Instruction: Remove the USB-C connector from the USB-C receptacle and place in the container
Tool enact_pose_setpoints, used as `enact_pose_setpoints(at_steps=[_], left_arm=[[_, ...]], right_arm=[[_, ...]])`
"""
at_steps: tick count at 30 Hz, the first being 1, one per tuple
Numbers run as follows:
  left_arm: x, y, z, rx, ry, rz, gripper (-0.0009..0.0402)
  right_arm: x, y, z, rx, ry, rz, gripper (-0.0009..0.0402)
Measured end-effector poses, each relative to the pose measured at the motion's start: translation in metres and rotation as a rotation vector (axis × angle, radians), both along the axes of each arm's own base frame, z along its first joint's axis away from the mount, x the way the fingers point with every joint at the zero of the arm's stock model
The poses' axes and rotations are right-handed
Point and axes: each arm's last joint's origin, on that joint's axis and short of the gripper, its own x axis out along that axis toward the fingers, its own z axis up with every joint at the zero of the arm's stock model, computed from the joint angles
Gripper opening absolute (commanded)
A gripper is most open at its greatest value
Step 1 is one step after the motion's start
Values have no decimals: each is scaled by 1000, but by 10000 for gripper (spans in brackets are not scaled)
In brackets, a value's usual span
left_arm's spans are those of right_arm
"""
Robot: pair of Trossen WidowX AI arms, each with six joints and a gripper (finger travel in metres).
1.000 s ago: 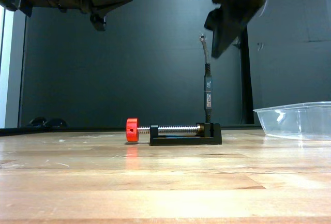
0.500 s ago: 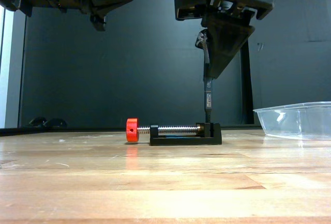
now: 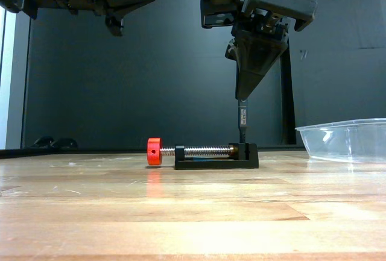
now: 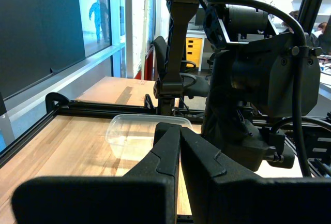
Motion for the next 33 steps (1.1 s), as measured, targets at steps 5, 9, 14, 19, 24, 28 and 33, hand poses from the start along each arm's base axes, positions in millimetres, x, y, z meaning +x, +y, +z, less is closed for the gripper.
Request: enact_pose_setpoints(at_steps=[5,9,14,19,24,28,33], left_arm=[[0,0,0,0,0,0,0],[0,0,0,0,0,0,0],[0,0,0,0,0,0,0],[0,0,0,0,-1,0,0],[0,0,0,0,0,0,0],[0,0,0,0,0,0,0],[0,0,0,0,0,0,0]], right_arm=[[0,0,0,1,-1,0,4],[-1,0,1,2,-2,2,-2],[-3,-1,5,8,-8,1,0],[-8,-2,22,19,-61,0,0],[-13,-3,30,24,-79,0,0],[-17,-4,39,30,-105,0,0],[-23,-7,46,80,-90,31,0]])
